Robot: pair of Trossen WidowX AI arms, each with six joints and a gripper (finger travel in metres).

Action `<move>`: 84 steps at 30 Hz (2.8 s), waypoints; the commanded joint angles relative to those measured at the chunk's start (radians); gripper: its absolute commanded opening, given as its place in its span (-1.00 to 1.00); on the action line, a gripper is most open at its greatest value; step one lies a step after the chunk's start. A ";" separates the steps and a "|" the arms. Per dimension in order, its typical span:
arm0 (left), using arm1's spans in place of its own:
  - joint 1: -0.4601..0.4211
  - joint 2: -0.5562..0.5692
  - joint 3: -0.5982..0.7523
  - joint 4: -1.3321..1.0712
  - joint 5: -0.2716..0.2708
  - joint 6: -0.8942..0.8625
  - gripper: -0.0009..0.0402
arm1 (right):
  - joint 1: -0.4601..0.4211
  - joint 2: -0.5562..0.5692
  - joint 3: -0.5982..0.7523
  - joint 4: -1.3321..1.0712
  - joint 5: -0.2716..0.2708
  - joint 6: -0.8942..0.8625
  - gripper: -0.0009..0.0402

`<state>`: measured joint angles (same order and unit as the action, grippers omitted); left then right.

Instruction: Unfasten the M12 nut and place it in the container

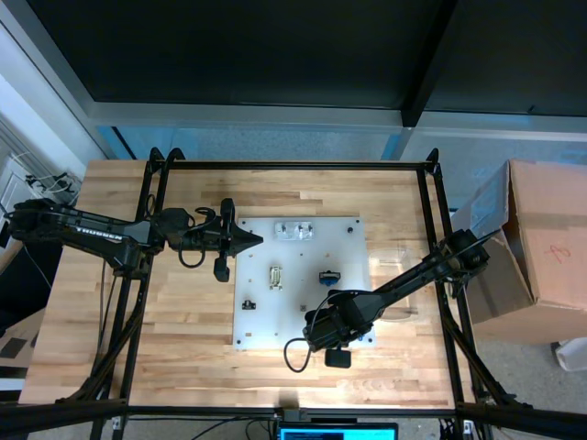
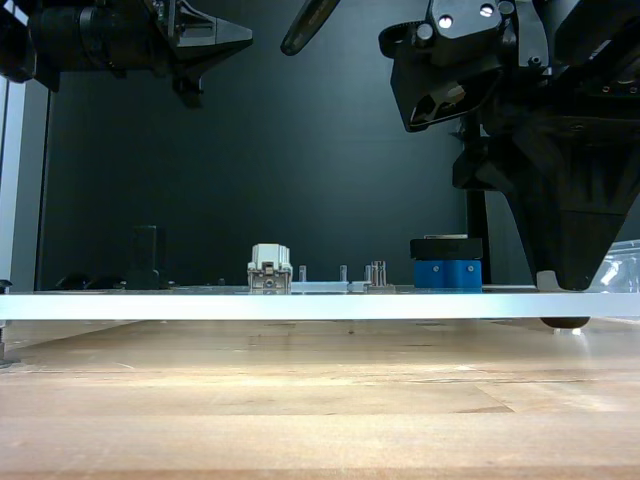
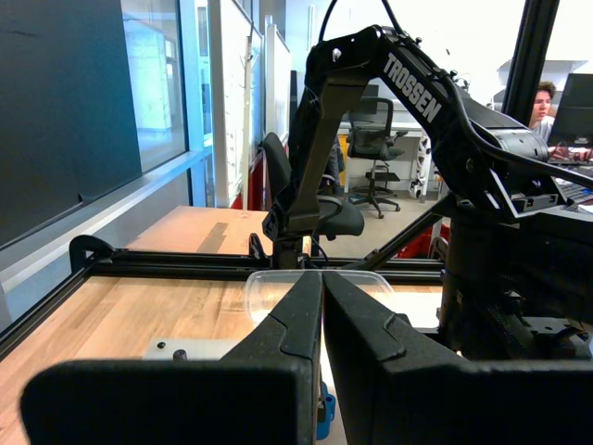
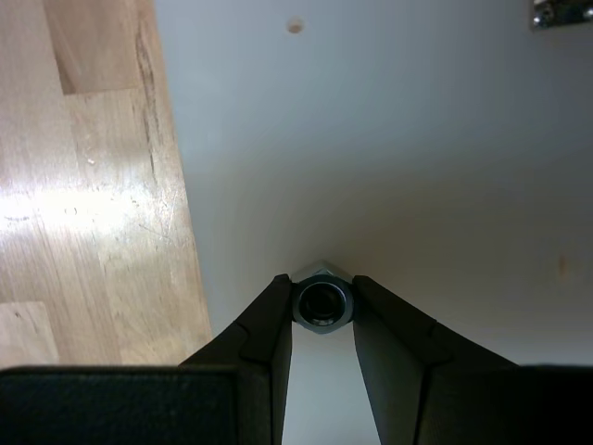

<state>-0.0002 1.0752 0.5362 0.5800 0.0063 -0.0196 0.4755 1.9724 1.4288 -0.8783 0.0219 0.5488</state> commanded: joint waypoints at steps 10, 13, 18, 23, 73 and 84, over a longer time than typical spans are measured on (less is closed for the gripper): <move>0.000 0.000 0.000 0.001 0.000 0.000 -0.96 | 0.000 0.000 0.000 -0.001 0.002 -0.519 -0.91; 0.000 0.000 0.000 0.001 0.000 0.000 -0.96 | 0.000 0.000 0.000 0.000 0.002 -0.688 -0.93; 0.000 0.000 0.000 0.001 0.000 0.000 -0.96 | 0.000 -0.002 0.000 0.000 0.002 -0.940 -0.91; 0.000 0.000 0.000 0.001 0.000 0.000 -0.96 | -0.001 -0.002 0.000 0.000 -0.002 -1.067 -0.86; 0.000 0.000 0.000 0.001 0.000 0.000 -0.96 | 0.000 -0.108 -0.028 -0.025 -0.112 -0.077 -0.95; 0.000 0.000 0.000 0.001 0.000 0.000 -0.96 | 0.000 -0.055 -0.068 0.046 -0.106 -0.089 -0.96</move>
<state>-0.0002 1.0748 0.5362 0.5816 0.0063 -0.0196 0.4755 1.9110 1.3624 -0.8360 -0.0895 0.4648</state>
